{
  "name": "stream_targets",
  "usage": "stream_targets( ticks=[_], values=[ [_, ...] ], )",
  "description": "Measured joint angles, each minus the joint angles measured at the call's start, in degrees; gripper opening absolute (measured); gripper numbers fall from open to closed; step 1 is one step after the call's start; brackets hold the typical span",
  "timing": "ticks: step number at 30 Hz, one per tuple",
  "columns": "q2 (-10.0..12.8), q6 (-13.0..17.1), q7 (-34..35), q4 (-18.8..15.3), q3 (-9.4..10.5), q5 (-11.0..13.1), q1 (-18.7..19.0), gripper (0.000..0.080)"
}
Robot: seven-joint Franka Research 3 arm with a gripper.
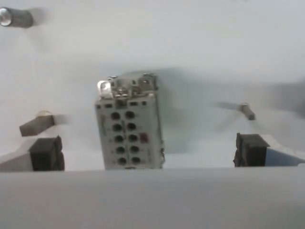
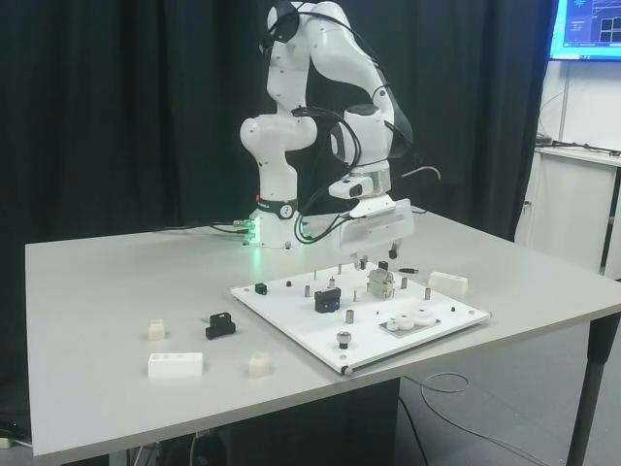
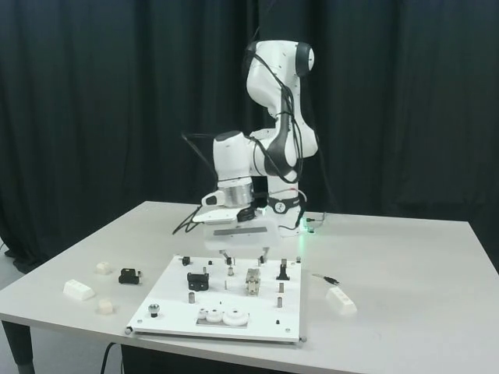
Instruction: Remove waterproof.
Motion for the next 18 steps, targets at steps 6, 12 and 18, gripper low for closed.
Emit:
stream_targets(
  ticks=[6, 12, 18],
  values=[
    [0.45, 2.71, 2.50, -1.17, 0.00, -1.92, 1.53, 0.0800],
    [0.95, 4.08, 5.39, -1.81, 0.00, -3.76, 2.47, 0.0800],
    [1.59, 4.63, 6.65, -1.92, 0.00, -4.58, 2.96, 0.0800]
  ],
)
